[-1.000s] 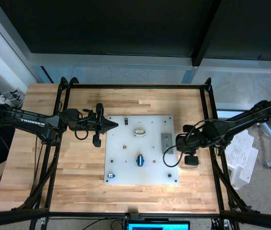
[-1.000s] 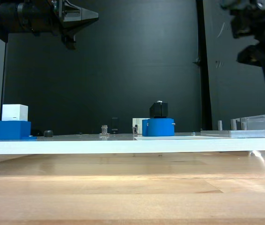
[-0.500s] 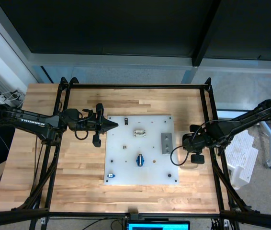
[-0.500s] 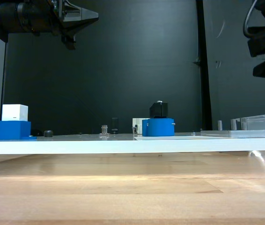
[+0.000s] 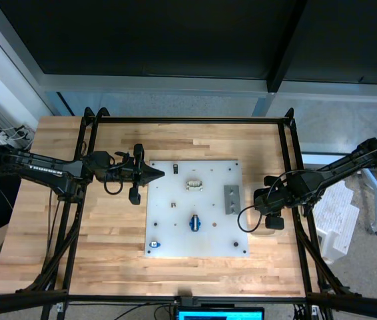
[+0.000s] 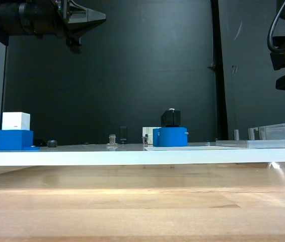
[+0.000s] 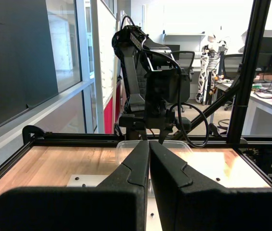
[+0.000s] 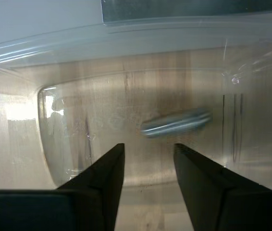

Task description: Remove the 16mm cylinder and place in the container

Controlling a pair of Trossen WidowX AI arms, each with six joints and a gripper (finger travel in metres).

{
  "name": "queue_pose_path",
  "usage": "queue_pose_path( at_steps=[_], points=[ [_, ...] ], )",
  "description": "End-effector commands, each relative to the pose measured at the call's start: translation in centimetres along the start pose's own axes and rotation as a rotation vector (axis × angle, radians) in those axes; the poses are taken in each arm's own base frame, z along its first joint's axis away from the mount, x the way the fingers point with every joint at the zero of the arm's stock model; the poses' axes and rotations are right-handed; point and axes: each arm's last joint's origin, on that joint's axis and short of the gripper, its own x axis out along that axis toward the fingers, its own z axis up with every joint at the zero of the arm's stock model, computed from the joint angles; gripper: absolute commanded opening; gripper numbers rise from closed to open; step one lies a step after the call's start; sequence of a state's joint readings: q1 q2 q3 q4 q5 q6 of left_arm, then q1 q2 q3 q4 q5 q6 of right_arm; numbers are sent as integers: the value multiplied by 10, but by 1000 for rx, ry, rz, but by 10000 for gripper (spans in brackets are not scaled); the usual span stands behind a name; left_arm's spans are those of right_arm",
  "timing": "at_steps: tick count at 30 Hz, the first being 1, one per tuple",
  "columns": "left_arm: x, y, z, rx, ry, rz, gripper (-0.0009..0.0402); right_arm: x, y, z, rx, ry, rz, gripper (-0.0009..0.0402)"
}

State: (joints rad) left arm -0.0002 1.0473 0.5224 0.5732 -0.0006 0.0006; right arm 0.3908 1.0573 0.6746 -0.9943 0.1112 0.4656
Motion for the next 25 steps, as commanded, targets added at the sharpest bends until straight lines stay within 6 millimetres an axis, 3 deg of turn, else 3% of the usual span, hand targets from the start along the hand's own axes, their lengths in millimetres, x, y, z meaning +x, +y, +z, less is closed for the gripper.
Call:
queue_pose_path(
  at_steps=[1,6,12,19,25],
  points=[
    [0,0,0,0,0,0,0,0,0,0,-2,0,-1,178],
    [0,0,0,0,0,0,0,0,0,0,-2,-6,2,193],
    [0,0,0,0,0,0,0,-11,2,9,8,-63,5,183],
    [0,0,0,0,0,0,0,-39,-1,37,-15,-259,3,142],
    [0,0,0,0,0,0,0,-49,-11,64,-39,-494,21,87]
  ],
)
